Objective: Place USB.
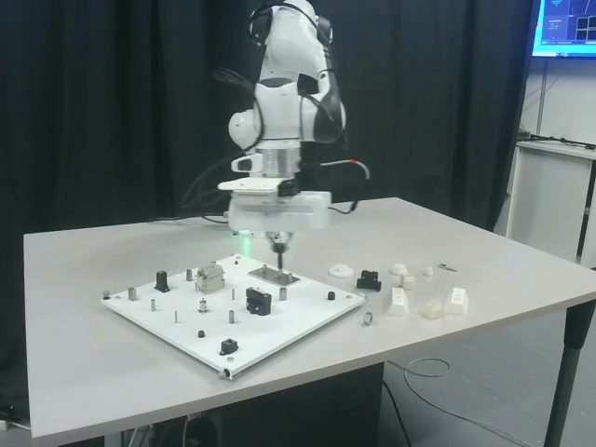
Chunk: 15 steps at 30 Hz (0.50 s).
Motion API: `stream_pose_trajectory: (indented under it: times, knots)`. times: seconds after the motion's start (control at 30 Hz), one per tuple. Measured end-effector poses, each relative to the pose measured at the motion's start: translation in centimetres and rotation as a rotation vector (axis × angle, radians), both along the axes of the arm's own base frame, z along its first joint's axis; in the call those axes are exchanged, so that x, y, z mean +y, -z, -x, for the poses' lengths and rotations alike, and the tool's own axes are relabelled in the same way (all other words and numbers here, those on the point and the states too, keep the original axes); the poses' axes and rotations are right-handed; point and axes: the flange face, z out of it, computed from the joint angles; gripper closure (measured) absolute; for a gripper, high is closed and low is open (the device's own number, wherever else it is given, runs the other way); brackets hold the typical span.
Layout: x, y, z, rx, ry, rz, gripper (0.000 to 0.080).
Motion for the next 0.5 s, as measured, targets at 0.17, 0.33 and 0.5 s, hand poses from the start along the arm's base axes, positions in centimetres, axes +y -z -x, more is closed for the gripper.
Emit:
stream_pose_trajectory:
  times: [0.17,0.33,0.5]
  knots:
    - [3.4,-0.1,-1.0,0.000,-0.001,-0.008,0.0757]
    - [6.7,-0.1,-1.9,0.002,-0.010,-0.012,0.0757]
    - [10.1,-0.1,-2.7,0.003,-0.015,-0.014,0.0757]
